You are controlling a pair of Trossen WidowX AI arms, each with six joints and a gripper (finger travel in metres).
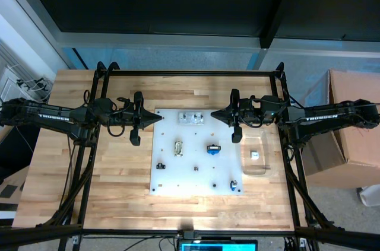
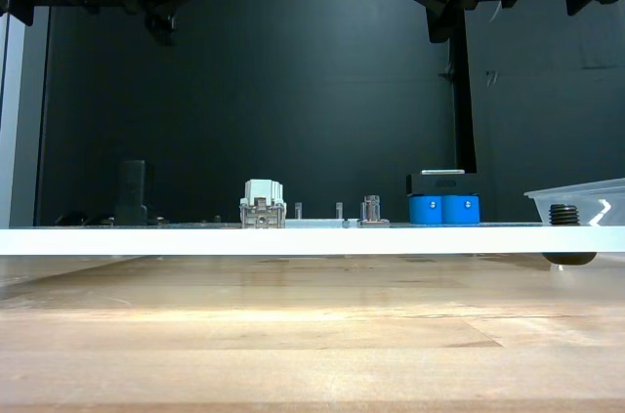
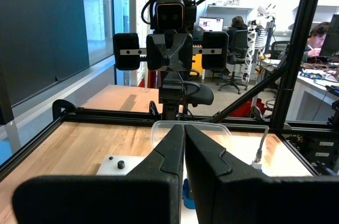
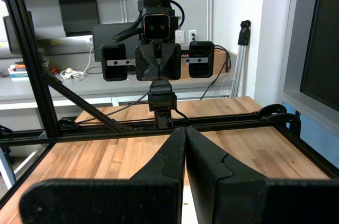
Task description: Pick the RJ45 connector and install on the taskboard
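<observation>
Standing at jack (image 1: 237, 188), conn. (image 3: 258, 156) well below closed L jaws, R jaws.

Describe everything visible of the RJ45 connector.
The RJ45 connector stands upright in the blue jack at the board's near right corner: grey boot, grey cable rising off it; seating depth cannot be told. Nothing grips it: left gripper and right gripper, both shut, hang high above the board's far part.
</observation>
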